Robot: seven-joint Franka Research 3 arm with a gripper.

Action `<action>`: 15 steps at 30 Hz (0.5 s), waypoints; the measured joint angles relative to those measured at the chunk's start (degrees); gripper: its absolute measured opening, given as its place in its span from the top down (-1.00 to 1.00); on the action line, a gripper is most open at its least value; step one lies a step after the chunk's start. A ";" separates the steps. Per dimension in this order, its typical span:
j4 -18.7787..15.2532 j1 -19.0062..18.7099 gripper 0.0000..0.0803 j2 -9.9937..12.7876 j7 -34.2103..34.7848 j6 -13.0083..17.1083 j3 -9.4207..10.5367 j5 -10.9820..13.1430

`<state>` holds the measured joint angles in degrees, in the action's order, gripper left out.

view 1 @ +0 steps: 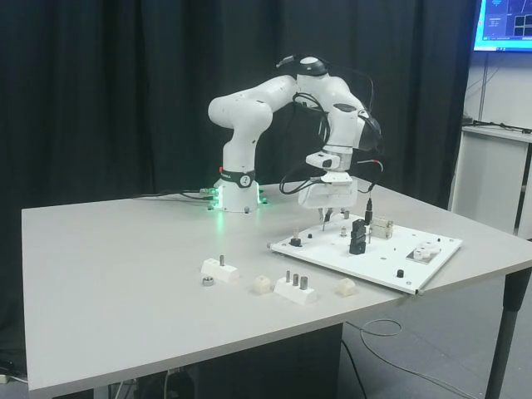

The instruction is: Insert round peg 1.

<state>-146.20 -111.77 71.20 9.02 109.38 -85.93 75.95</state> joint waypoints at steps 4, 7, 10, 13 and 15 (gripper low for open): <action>-0.02 0.00 0.96 0.00 0.00 0.00 0.00 -0.67; -0.02 0.00 0.38 0.00 0.00 0.00 0.00 -1.09; -0.02 0.00 -0.39 0.00 0.00 0.03 -0.02 -1.43; -0.02 0.00 -0.39 0.00 0.00 0.05 -0.08 -1.72; -0.02 0.00 -0.39 0.00 0.00 0.06 -0.13 -1.93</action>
<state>-146.22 -111.78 71.20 9.02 109.44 -86.06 74.02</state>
